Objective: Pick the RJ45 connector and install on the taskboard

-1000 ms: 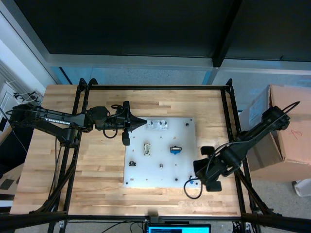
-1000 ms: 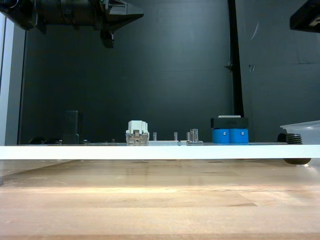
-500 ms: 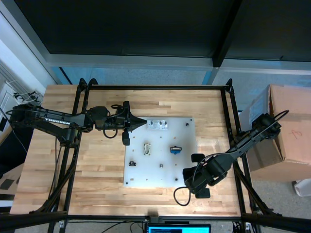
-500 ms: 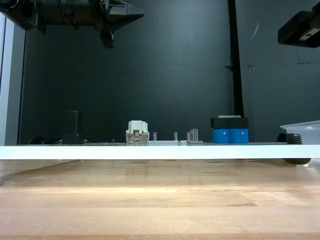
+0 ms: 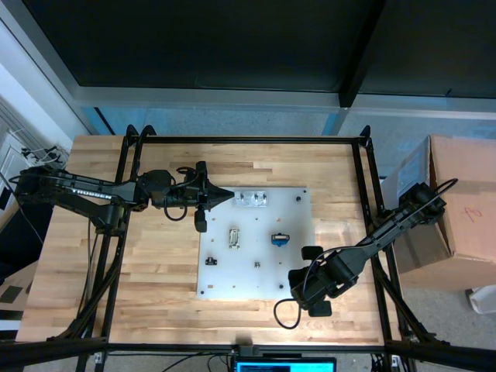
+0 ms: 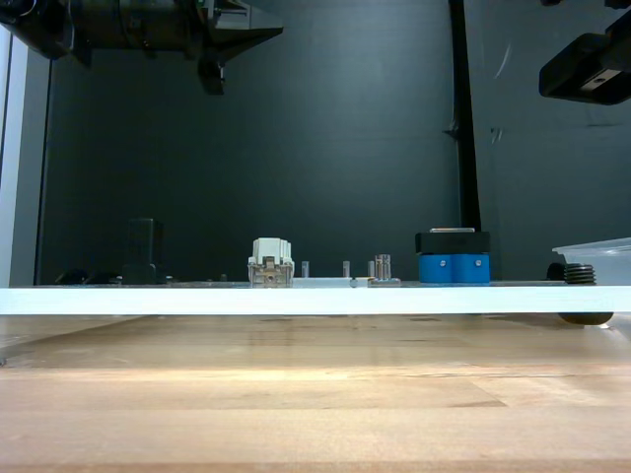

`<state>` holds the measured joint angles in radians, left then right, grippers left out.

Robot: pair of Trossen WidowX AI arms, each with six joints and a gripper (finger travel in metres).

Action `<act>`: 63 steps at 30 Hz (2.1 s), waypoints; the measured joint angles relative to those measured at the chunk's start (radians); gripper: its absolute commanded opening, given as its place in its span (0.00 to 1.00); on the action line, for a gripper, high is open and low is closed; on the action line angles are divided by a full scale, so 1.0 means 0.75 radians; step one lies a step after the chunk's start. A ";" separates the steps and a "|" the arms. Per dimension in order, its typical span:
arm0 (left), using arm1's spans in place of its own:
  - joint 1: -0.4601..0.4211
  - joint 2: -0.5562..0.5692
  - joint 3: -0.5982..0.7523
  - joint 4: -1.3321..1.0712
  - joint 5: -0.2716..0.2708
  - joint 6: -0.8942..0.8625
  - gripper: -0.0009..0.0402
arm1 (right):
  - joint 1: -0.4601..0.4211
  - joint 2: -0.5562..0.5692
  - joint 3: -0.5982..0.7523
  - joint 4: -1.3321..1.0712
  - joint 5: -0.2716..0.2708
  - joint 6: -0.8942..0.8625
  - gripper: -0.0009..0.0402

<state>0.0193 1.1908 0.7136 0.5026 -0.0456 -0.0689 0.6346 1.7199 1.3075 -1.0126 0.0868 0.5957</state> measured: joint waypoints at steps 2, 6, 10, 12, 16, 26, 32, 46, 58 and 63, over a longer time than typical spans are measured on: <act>0.000 0.000 -0.001 0.000 0.000 0.000 0.02 | 0.000 -0.001 -0.006 0.002 0.000 -0.001 0.02; 0.000 0.001 0.000 0.000 0.000 0.001 0.02 | -0.001 0.001 -0.019 0.013 0.000 -0.003 0.04; 0.000 0.001 -0.001 0.000 0.000 0.001 0.02 | -0.006 0.001 -0.025 0.019 -0.001 -0.003 0.09; 0.000 0.000 0.000 0.000 0.000 0.001 0.02 | -0.009 0.002 -0.026 0.019 -0.001 -0.003 0.12; 0.000 0.000 -0.001 0.000 0.000 0.001 0.02 | -0.012 0.013 -0.035 -0.004 0.007 -0.002 0.18; 0.000 0.000 0.000 0.002 0.000 0.000 0.02 | -0.029 0.035 -0.036 0.051 0.015 -0.002 0.35; 0.000 0.000 0.000 0.001 0.000 0.001 0.02 | -0.033 0.036 -0.036 0.050 0.024 0.001 0.43; 0.000 0.000 0.000 -0.001 0.000 0.001 0.02 | -0.086 0.007 0.055 -0.019 0.024 -0.023 0.42; 0.000 0.000 0.000 0.000 0.000 0.000 0.02 | -0.144 -0.032 0.064 -0.093 0.024 -0.226 0.40; 0.000 0.000 0.000 0.000 0.000 0.001 0.02 | -0.148 -0.039 -0.002 -0.087 0.025 -0.334 0.40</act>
<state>0.0193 1.1908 0.7136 0.5026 -0.0456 -0.0685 0.5240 1.6905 1.3060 -1.0779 0.1055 0.3454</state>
